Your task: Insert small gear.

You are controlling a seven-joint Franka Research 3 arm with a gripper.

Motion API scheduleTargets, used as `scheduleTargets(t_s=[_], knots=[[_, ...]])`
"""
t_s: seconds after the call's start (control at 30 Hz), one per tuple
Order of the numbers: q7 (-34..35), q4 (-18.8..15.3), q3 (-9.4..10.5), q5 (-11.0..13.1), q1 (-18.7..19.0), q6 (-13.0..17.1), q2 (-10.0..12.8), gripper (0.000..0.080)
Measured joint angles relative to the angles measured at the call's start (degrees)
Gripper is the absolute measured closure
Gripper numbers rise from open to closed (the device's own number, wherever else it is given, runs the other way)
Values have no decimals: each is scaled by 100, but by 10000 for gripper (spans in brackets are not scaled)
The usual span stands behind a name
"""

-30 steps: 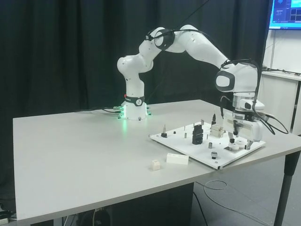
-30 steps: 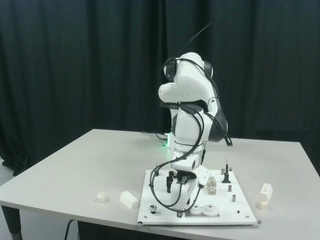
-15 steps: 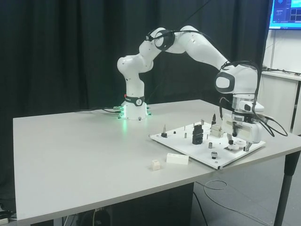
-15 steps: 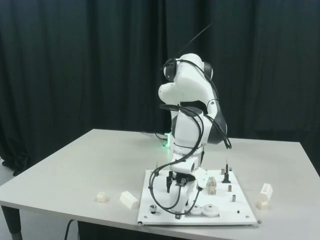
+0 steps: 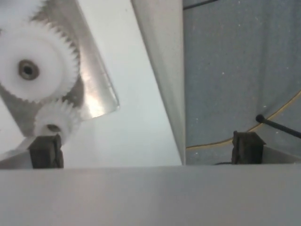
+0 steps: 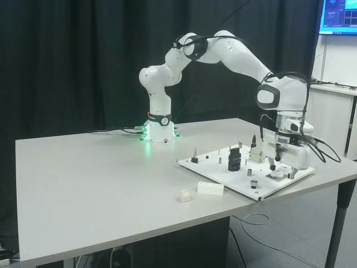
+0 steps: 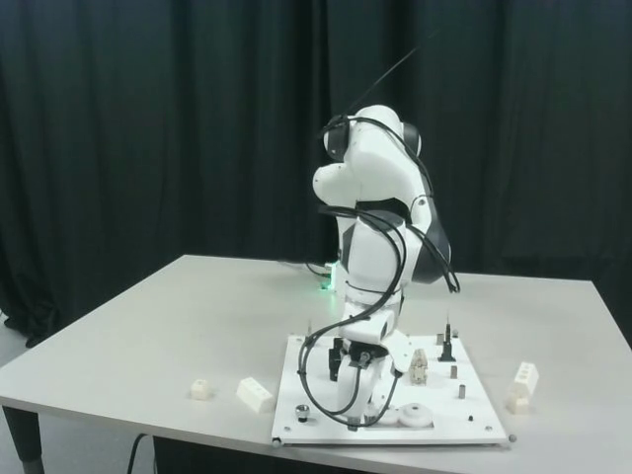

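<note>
Small gear (image 5: pixel 54 123) beside one open jaw

Black curtain (image 6: pixel 72 67) behind the grey table (image 6: pixel 83 178), monitor (image 6: pixel 338 17) above a white cabinet (image 6: pixel 329 111) beside the table, grey floor (image 6: pixel 290 245) beneath.

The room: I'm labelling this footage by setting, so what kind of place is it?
Most likely a robotics lab or test cell. A white arm is bolted to a grey table, black curtains close off the space, and a white assembly board holds gears and pegs.
</note>
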Motion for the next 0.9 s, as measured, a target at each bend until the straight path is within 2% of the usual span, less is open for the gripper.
scheduleTargets(t_s=[0.2, 0.43, 0.9], knots=[[0, 54, 0, -33, 11, -321, -18, 3], [-8, 52, 13, -33, 24, -548, -49, 3], [-110, -105, 97, -33, 25, -592, -53, 3]])
